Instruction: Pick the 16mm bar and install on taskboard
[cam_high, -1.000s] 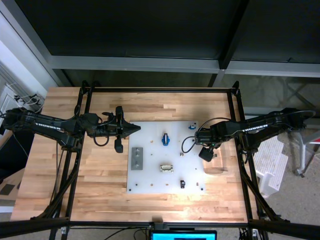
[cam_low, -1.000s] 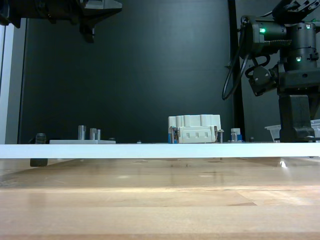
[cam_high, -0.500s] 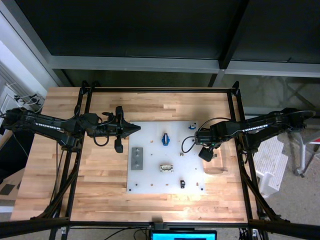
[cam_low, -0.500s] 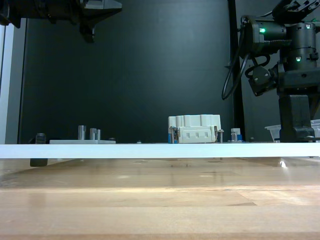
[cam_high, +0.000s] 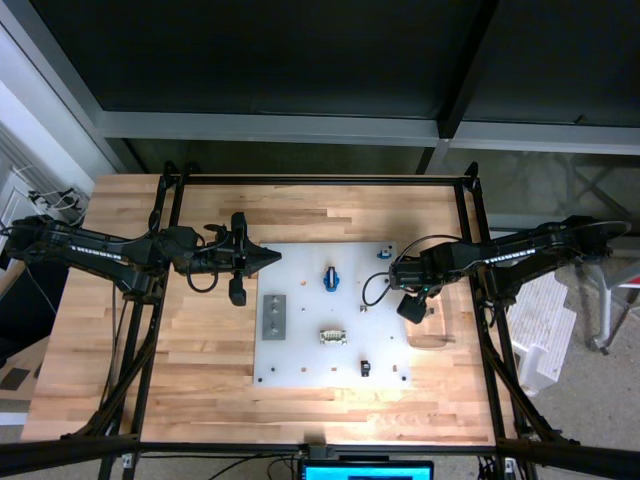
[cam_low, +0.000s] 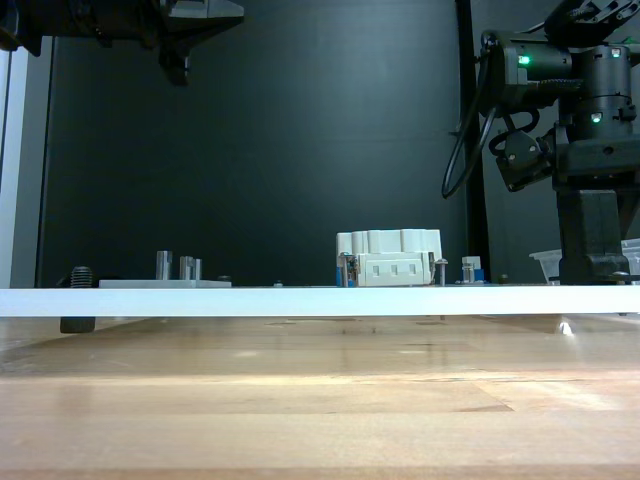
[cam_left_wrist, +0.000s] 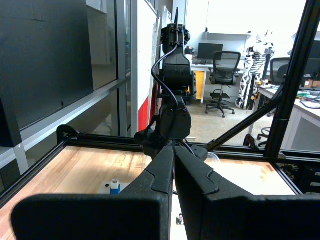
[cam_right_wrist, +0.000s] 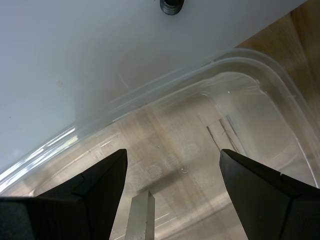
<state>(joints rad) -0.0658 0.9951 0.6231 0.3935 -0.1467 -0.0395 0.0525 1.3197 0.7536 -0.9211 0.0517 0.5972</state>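
The 16mm bar (cam_right_wrist: 140, 216) is a square grey metal piece lying free in a clear plastic tray (cam_right_wrist: 260, 107), clear of the white taskboard (cam_high: 330, 345). My right gripper (cam_right_wrist: 172, 152) points down into the tray, open, with the bar low between its two fingers (cam_right_wrist: 90, 190) and not gripped. From above, the right gripper (cam_high: 412, 308) hangs over the tray (cam_high: 440, 338) at the board's right edge. My left gripper (cam_high: 270, 257) is shut and empty, held level and high above the board's left edge; its fingers (cam_left_wrist: 172, 150) are pressed together.
On the board stand a grey block with short metal pegs (cam_high: 274, 318), a beige connector (cam_high: 333, 336), a blue part (cam_high: 331, 278) and a small black part (cam_high: 367, 368). A black frame surrounds the wooden table (cam_high: 200, 370). The right arm (cam_low: 585, 150) stands tall at the low view's right.
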